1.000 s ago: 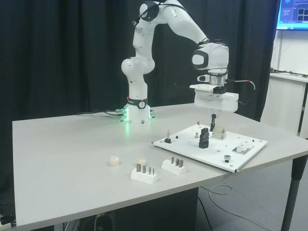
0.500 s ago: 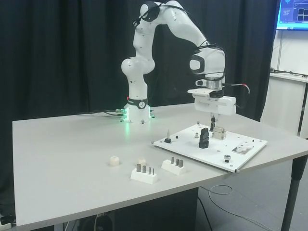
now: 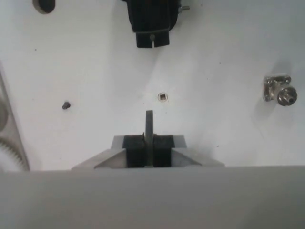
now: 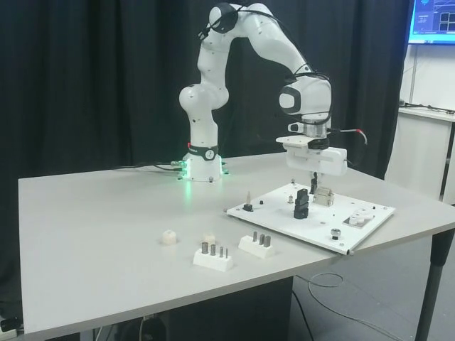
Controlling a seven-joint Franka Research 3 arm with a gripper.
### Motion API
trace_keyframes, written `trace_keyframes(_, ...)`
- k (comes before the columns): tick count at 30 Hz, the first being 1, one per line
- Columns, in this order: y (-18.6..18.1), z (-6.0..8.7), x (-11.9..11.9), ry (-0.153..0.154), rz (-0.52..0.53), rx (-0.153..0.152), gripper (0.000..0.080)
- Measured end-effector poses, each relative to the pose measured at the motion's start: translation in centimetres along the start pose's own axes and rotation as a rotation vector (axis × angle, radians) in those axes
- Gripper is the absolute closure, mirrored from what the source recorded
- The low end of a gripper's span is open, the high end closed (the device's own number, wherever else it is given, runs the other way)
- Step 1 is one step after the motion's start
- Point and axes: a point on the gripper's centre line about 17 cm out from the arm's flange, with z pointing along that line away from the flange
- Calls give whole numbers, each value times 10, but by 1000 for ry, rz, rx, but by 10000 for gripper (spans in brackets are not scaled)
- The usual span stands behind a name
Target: Insert square peg 1.
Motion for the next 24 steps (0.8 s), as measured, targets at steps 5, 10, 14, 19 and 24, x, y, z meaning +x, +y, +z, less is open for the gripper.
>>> trace_keyframes(5, 2, 6, 3, 4, -1, -4, 771)
trace_keyframes(10, 2, 13, 5, 2, 6, -1, 772)
trace_keyframes(14, 2, 19, 6, -5, 6, 1, 772)
trace_keyframes(19, 1, 25, 7, -12, 14, 8, 772)
trace_keyframes(24, 1, 32, 7, -17, 17, 11, 772)
